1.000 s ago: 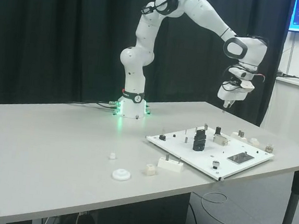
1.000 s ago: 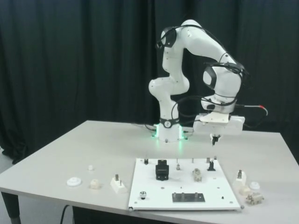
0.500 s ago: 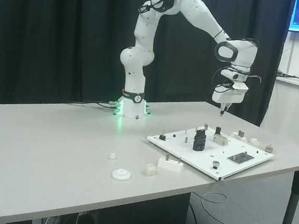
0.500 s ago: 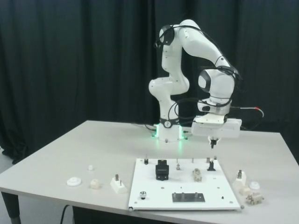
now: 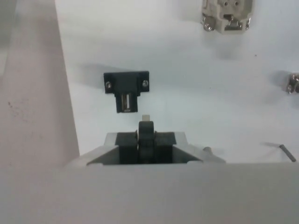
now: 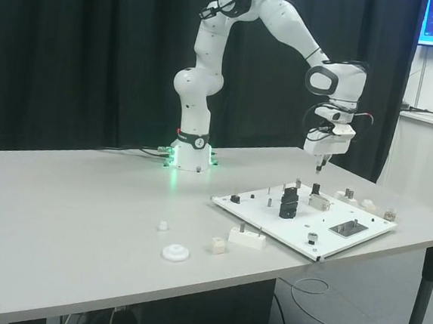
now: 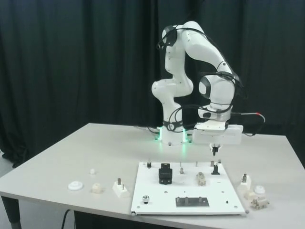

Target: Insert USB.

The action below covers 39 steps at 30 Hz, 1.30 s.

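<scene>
Lowered nearer the flat white board [image 7: 188, 190], fingers [image 5: 145, 140] clamp a blocky black USB plug [image 5: 145, 127].

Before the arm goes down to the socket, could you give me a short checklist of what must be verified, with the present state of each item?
1. USB plug held in the gripper: ok, the jaws are shut on it in the wrist view.
2. Plug above the black USB socket: not ok, the wrist view shows it slightly off to one side of the opening.
3. Socket opening free: ok, nothing sits in it.
4. Gripper clear of the white board: ok, it hangs above the board in both room views.
5. Path clear of the neighbouring connector: ok, it stands apart from the socket.
6. Plug the right way round for the socket: cannot tell.
</scene>
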Motion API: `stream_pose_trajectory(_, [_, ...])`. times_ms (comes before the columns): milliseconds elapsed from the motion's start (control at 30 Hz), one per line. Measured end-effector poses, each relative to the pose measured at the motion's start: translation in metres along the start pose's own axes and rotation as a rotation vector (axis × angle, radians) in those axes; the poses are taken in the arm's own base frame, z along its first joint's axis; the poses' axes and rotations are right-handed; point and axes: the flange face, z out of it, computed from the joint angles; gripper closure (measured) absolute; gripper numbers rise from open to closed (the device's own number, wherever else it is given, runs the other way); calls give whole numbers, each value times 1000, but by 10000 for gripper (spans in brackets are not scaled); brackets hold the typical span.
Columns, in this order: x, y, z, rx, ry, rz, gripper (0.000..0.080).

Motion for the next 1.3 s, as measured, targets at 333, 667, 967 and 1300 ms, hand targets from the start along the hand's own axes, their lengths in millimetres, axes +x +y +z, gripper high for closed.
stream_pose_trajectory(333, [11, 8, 10, 47, -12, -2, 732])
stream_pose_trajectory(667, [10, 8, 14, 62, -34, -40, 732])
stream_pose_trajectory(967, [3, 4, 17, 58, -41, -58, 732])
stream_pose_trajectory(1300, [-3, 0, 24, 53, -50, -65, 732])
